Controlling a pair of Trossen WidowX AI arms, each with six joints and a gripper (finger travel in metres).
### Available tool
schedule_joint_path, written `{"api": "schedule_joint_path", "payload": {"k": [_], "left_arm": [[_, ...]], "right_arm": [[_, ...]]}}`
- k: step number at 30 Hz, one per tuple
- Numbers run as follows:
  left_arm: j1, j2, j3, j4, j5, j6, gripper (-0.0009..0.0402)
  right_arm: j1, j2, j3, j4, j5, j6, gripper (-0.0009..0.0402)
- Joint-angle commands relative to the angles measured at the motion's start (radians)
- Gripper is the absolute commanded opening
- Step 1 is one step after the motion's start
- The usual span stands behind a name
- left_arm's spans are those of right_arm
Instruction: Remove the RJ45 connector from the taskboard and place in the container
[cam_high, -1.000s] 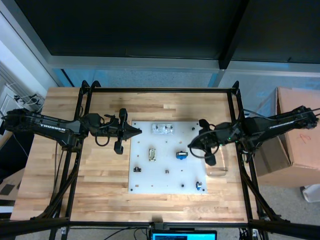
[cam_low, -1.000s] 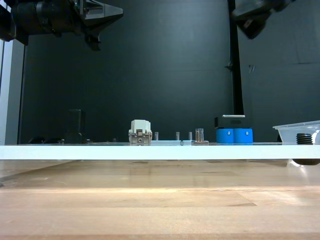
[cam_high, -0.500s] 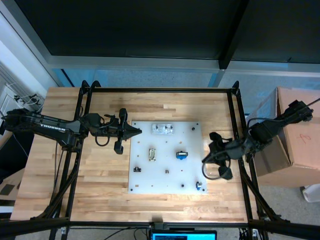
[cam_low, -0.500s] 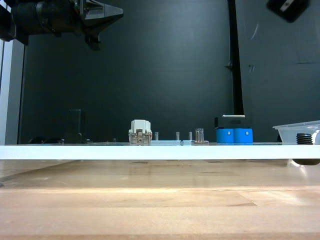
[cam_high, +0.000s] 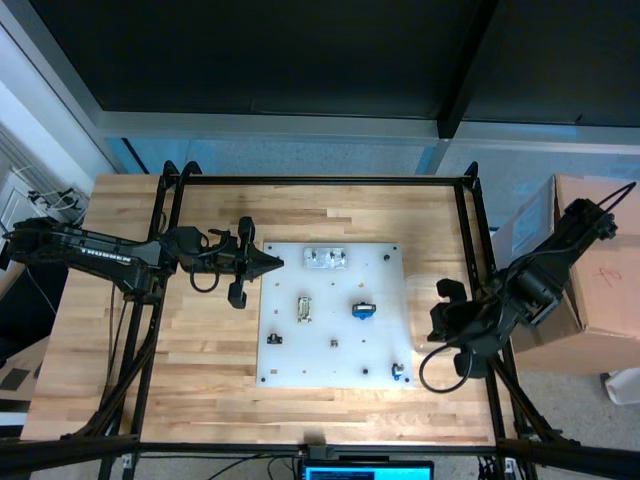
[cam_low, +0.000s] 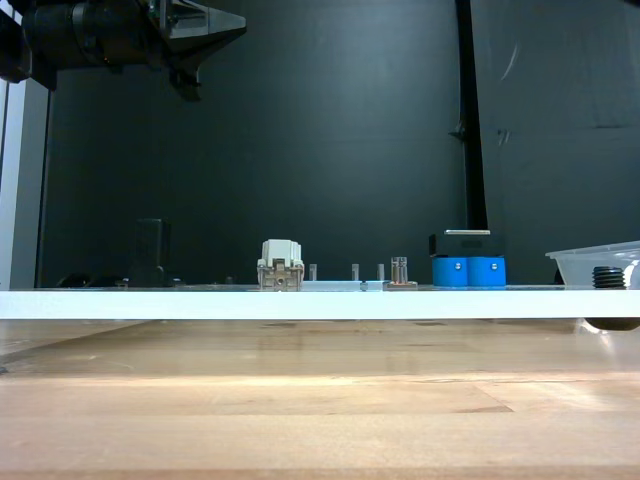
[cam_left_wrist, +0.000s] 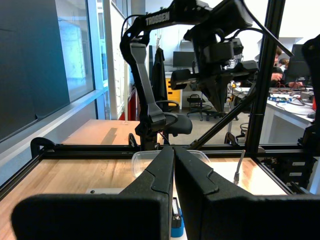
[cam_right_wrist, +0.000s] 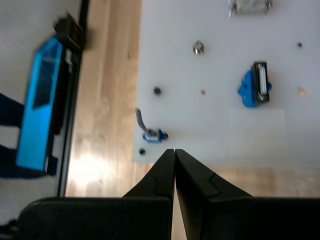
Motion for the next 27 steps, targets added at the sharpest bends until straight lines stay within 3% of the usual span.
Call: {"api": "schedule_joint_path", "payload": {"k": [1,7,27], "left_arm": [[0.0,0.0,0.0,0.0,0.0,0.0,0.0],[0.0,0.0,0.0,0.0,0.0,0.0,0.0],[0.0,0.0,0.0,0.0,0.0,0.0,0.0]], "right_arm": [[0.016,0.064,0.076,-0.093,-0.001,0.006,0.0],[0.018,0.153,0.166,-0.194,-0.004,0.006,0.0],[0.018,0.214,0.157,-0.193,-0.035,0.036,0.0001]]}}
